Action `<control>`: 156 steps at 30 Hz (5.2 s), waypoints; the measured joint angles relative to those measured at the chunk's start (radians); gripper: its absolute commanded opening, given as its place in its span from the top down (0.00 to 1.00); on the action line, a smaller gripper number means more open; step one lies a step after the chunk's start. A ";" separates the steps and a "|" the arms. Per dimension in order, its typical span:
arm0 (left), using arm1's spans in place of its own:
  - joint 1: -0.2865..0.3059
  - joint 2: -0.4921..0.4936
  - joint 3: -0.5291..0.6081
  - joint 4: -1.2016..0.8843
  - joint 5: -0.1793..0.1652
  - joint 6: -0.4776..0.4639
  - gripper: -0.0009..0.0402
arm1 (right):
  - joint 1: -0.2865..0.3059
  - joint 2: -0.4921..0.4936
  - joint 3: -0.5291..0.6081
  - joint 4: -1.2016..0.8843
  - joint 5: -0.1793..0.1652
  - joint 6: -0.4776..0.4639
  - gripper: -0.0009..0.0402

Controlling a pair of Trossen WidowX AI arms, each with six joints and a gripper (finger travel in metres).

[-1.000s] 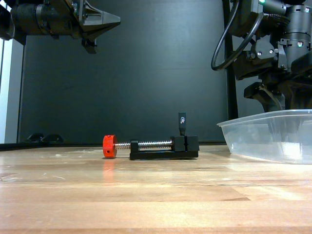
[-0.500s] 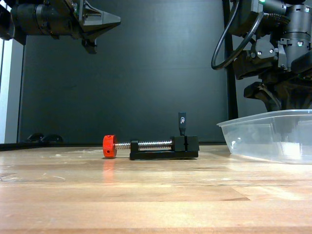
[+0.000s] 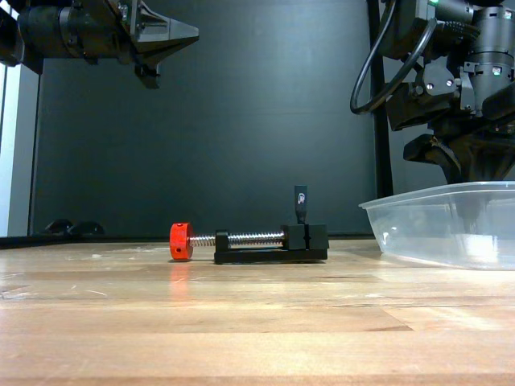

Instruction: Pick the USB-C connector and install on taskboard

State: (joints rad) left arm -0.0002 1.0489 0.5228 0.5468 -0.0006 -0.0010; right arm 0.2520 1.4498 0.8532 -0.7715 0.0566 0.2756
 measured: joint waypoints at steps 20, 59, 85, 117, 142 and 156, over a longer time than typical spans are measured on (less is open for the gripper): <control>0.000 0.000 0.000 0.000 0.000 0.000 0.98 | 0.002 -0.055 0.054 -0.088 0.002 0.000 0.98; 0.000 0.000 0.000 0.000 0.000 0.000 0.98 | -0.059 0.091 0.479 -0.311 0.030 -0.066 0.98; 0.000 0.000 0.000 0.000 0.000 0.000 0.98 | -0.086 0.383 0.750 -0.280 0.030 -0.180 0.98; 0.000 0.000 0.000 0.001 0.000 0.000 0.98 | -0.088 0.461 0.785 -0.228 0.030 -0.215 0.98; 0.000 0.000 0.000 0.000 0.000 0.000 0.98 | -0.086 0.461 0.747 -0.192 0.028 -0.218 0.98; 0.000 0.000 0.000 0.000 0.000 0.000 0.98 | -0.087 0.452 0.675 -0.110 0.030 -0.214 0.98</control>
State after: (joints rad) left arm -0.0002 1.0489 0.5224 0.5468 -0.0010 -0.0010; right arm 0.1654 1.9018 1.5284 -0.8814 0.0864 0.0616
